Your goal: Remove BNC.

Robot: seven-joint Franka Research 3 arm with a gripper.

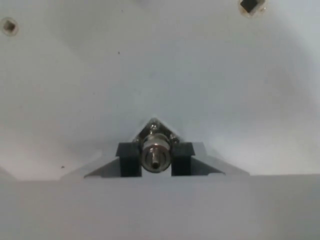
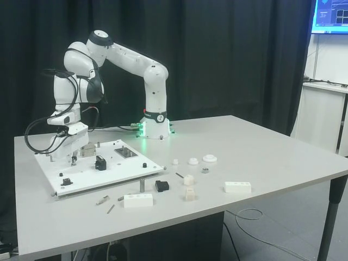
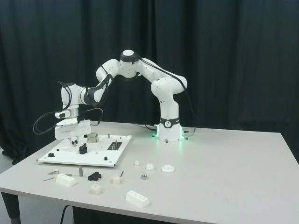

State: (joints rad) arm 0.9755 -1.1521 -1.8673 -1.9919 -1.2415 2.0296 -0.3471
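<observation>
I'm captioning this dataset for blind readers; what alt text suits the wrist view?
Seen from the wrist, a metal BNC connector sits between the end effector's two black fingertips, above a white board with a small black part farther off.

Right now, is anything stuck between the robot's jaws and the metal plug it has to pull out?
No, nothing visible. In the wrist view the plug sits directly between the black jaws of the gripper, with only the white board behind.

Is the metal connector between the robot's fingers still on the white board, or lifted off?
Cannot tell. In the wrist view the connector sits between the black fingers, over the white board; contact is hidden.
</observation>
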